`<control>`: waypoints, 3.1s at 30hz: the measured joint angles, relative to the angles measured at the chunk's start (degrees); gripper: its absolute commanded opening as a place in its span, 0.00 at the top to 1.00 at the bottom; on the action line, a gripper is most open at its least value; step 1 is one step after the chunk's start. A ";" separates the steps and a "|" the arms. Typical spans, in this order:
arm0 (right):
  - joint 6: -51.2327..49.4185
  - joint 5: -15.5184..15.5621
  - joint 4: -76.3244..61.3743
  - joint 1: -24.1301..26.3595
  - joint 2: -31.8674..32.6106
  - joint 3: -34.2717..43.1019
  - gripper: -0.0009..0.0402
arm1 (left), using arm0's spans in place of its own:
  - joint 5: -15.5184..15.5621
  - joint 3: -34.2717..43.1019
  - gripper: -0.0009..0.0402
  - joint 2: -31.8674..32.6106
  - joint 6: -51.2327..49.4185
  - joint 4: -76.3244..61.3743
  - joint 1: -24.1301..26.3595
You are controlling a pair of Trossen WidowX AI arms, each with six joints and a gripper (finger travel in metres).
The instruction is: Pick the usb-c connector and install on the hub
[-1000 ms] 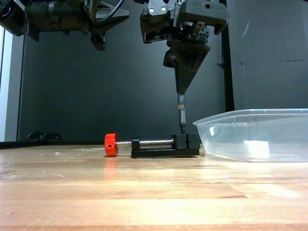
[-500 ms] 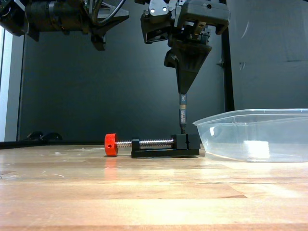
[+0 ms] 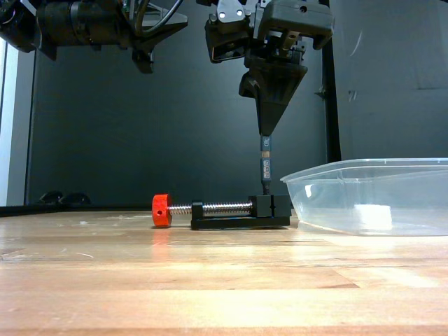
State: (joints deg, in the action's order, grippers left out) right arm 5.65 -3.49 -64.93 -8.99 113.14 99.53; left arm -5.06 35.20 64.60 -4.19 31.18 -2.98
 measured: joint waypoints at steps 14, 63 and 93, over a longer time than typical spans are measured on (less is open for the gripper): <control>-0.04 -0.20 0.04 0.13 -0.04 -0.22 0.98 | 0.00 0.00 0.98 0.00 0.00 0.00 0.00; 1.53 0.02 0.94 0.00 -0.50 -1.60 0.98 | 0.00 -0.02 0.98 0.00 0.00 -0.02 0.00; 1.53 0.00 1.49 -0.70 -0.11 -1.70 0.98 | 0.00 0.00 0.98 -0.02 0.00 0.00 0.00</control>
State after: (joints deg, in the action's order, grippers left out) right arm 7.18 -3.49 -63.44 -9.69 113.03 97.82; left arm -5.06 35.20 64.58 -4.19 31.18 -2.98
